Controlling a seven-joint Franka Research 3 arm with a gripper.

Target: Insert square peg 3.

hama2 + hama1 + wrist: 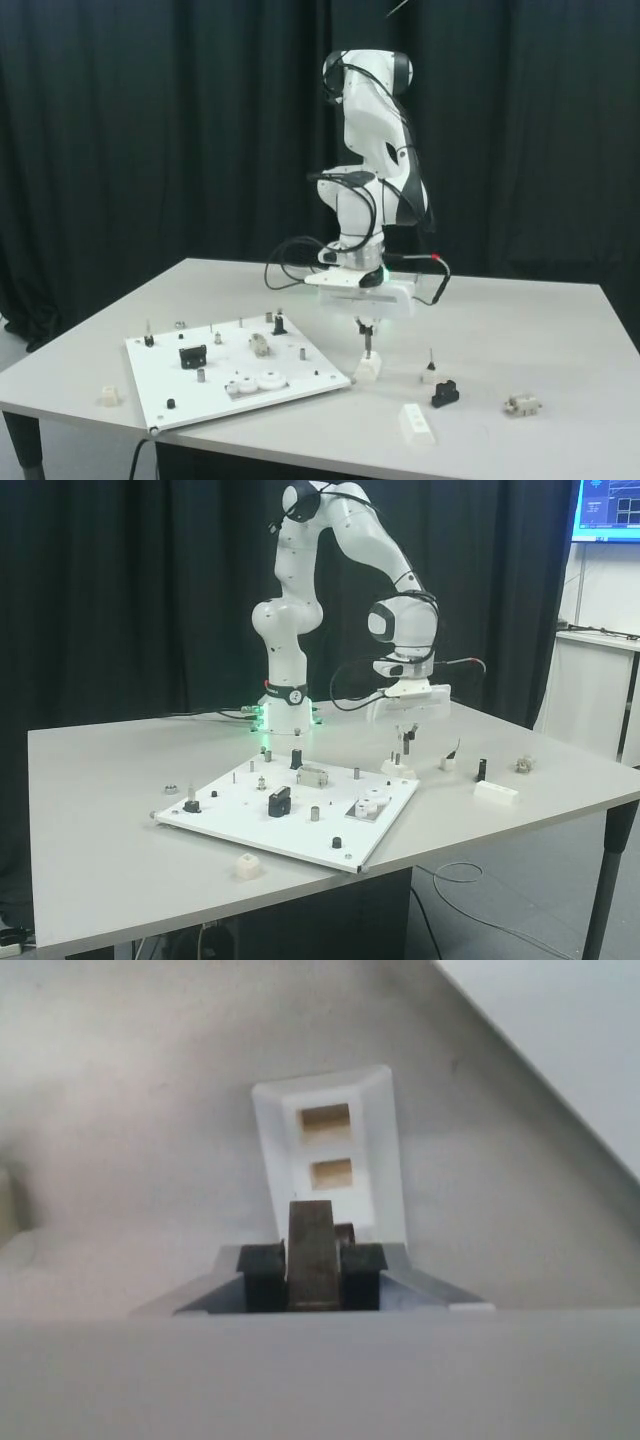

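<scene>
Peg (pixel 313 1255) clamped tight in my gripper (pixel 313 1300), I'm hanging right over the white socket block (pixel 330 1150) sitting beside the board (pixel 300 825), lining up with its third hole before pushing down.

Readable text: none on the table or parts.
Screen (pixel 608 510), far right of first room view: shows lines of writing, too small to read.

White arm (pixel 300 590), white board (pixel 300 815), grey table (pixel 100 780) — black curtain (pixel 130 580), green base light (pixel 264 742).
</scene>
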